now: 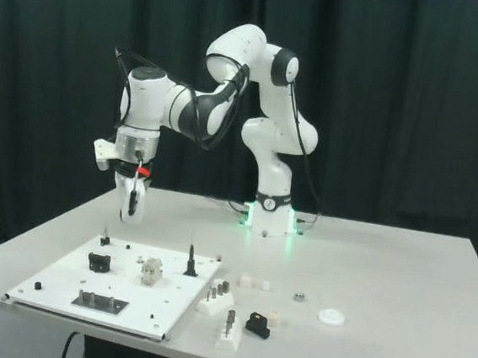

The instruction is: Insert BNC.

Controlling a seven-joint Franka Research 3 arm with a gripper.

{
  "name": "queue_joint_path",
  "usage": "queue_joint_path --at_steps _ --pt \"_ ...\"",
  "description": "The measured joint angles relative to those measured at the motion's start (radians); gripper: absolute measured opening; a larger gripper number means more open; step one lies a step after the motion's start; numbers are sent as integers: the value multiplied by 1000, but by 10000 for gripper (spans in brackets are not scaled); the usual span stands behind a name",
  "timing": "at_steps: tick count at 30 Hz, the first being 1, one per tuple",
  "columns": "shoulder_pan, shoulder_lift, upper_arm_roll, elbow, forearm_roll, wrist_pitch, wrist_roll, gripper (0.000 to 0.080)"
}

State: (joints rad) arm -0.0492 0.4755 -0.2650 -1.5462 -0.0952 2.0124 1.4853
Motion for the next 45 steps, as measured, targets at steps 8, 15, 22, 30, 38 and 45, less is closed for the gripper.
queue_joint_path --at_steps 8,15,22,30,38,45 --pt "-5 -11 -36 -27 15 -6 -115 126" --pt "-8 -36 -58 -74 32 2 -169 126" --pt "-8 -62 -86 -126 48 18 -197 126" --pt "-8 -95 -112 -200 50 63 -239 126" --pt "-8 -129 -135 -286 51 133 -280 126" --pt "-8 -150 -168 -361 93 190 -280 126"
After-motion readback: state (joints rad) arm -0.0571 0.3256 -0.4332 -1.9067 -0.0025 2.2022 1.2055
